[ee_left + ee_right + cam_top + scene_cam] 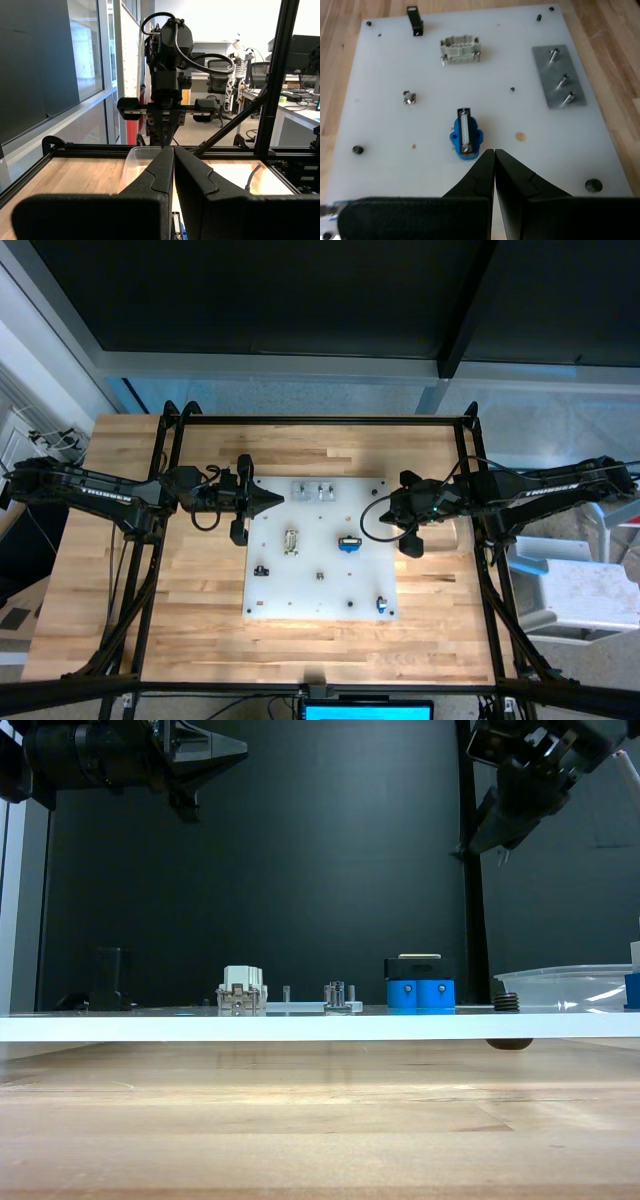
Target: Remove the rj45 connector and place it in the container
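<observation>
Closest in the high view, a lit screen (367, 710) shows past the near edge of the white board (320, 585), with bare table (150, 590) between them. On the board's near right corner stands the rj45 connector (381, 605), tiny and blue, with nothing touching it. A blue connector (348, 544) lies near the board's middle, and a beige socket (291, 542) lies toward its left. The container (457, 532) lies just off the board's right edge. The left gripper (277, 499) hangs over the board's far left corner, and the right gripper (383, 510) hangs over its right edge. In the low view both grippers are high above the board, the container (570, 984) sits behind the board's right end, and the rj45 connector (632, 990) is at that same end. In the left wrist view the left gripper's 2 fingers (160, 170) meet with no gap and hold nothing. In the right wrist view the right gripper's fingers (482, 170) are likewise pressed together and empty, above the board and close to the blue connector.
</observation>
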Available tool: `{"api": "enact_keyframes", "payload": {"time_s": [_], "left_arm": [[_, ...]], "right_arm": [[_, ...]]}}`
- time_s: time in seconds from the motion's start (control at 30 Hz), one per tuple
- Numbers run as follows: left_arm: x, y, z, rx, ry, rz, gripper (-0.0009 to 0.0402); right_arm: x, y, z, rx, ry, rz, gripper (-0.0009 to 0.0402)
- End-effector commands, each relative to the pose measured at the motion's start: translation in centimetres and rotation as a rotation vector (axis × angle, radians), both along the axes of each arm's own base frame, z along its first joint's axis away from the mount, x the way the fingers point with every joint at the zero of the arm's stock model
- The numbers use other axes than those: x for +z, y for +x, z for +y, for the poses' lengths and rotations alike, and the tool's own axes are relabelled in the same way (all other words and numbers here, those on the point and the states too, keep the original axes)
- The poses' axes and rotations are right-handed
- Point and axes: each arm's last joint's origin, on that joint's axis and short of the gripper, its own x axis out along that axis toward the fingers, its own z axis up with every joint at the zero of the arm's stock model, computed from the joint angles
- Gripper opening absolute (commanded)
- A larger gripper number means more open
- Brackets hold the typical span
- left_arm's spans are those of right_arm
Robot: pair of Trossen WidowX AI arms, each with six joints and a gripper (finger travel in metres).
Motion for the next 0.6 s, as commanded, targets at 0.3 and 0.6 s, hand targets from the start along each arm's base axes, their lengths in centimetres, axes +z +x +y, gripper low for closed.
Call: {"api": "enact_keyframes", "payload": {"time_s": [0.3,0.6], "left_arm": [[0.0,0.0,0.0,0.0,0.0,0.0,0.0],[0.0,0.0,0.0,0.0,0.0,0.0,0.0]], "right_arm": [[-0.2,-1.2,2.0,0.011,-0.016,0.181,0.0],[-0.7,-0.7,5.6,0.094,0.0,0.263,0.0]]}}
